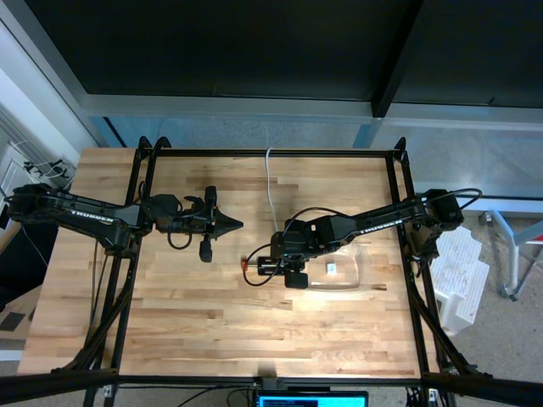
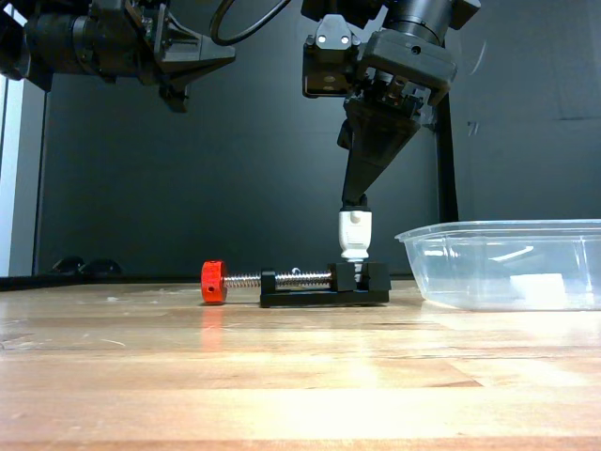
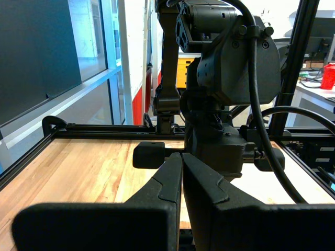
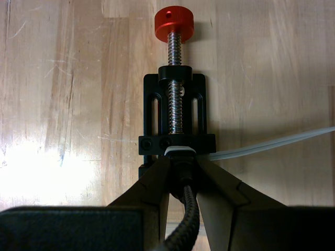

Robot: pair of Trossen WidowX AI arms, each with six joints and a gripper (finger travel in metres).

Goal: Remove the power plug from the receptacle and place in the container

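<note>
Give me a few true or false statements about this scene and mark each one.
1. The right end effector is shut on the plug, atop the receptacle. True.
2. The left end effector hangs shut in the air, left of the clamp. True.
3. The plug lies in the tray. False: it is at the receptacle, outside the container.
4. The receptacle lies on its side. False: it stands upright in the clamp.
5. The clamp's screw head is blue. False: the knob is red.
</note>
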